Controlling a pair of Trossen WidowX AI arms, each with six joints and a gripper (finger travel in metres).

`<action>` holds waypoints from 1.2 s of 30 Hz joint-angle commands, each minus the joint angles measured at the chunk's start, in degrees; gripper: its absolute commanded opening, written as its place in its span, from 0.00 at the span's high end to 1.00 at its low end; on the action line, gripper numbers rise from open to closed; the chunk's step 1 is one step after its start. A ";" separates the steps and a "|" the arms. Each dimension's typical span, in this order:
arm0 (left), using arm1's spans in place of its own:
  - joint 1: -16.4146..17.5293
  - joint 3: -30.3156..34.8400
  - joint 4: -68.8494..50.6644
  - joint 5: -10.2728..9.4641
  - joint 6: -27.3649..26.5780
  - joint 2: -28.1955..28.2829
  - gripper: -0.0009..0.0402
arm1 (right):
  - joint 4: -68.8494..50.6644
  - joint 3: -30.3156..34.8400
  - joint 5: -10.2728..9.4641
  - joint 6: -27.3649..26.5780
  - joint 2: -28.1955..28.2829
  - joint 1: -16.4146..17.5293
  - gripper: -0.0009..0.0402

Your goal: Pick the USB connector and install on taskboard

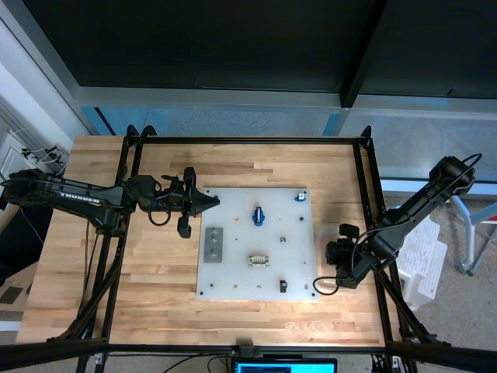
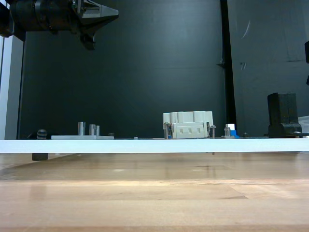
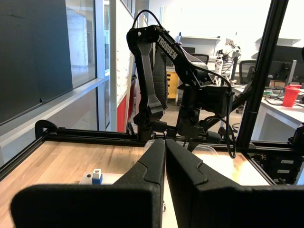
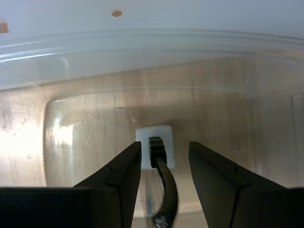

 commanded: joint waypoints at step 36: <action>0.02 0.00 0.00 0.02 0.00 0.00 0.98 | 4.35 -2.89 -1.40 -1.92 -2.51 0.42 0.98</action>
